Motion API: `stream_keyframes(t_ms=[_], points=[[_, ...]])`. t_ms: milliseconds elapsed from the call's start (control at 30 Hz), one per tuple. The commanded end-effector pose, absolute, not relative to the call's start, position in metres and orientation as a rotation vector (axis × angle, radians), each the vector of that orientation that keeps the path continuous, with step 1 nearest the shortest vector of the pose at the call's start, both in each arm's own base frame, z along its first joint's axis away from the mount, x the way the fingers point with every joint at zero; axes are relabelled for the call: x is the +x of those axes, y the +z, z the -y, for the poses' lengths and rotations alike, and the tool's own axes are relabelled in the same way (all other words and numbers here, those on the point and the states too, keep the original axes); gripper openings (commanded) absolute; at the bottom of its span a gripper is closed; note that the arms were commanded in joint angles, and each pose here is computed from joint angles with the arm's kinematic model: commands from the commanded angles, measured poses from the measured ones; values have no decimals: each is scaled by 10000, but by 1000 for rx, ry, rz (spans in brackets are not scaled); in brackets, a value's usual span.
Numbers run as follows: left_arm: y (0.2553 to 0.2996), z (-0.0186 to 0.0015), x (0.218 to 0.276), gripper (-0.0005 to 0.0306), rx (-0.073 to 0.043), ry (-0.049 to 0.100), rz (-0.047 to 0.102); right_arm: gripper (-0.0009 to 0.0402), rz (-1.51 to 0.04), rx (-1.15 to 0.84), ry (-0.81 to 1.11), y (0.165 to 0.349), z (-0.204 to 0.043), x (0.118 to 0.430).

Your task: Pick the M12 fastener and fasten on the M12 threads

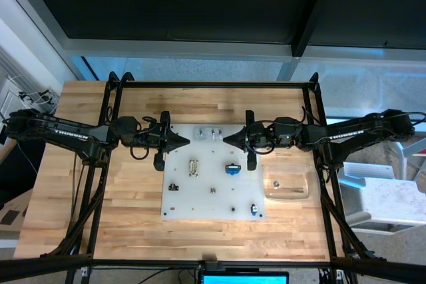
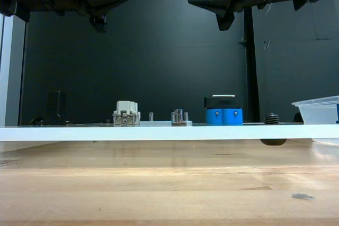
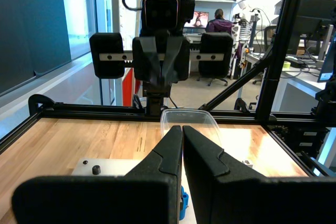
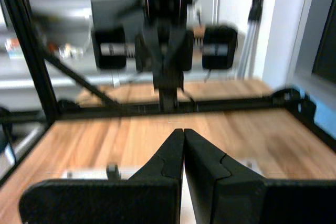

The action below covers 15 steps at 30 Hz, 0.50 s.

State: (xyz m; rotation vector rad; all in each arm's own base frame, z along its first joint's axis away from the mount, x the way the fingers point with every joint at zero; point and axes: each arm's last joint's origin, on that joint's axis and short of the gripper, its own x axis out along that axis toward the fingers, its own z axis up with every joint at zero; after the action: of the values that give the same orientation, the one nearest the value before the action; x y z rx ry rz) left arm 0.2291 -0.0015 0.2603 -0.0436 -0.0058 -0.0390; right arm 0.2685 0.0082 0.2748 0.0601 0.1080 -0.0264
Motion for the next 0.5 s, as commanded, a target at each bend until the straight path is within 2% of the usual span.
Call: stream_keyframes(t_ms=[33, 500], points=[[2604, 14, 2292, 0, -44, -39, 7, 0, -224, 33, -12, 2790, -88, 2667], [2604, 15, 2292, 0, -43, -39, 7, 0, -711, -180, 130, 2978, -130, 2504]])
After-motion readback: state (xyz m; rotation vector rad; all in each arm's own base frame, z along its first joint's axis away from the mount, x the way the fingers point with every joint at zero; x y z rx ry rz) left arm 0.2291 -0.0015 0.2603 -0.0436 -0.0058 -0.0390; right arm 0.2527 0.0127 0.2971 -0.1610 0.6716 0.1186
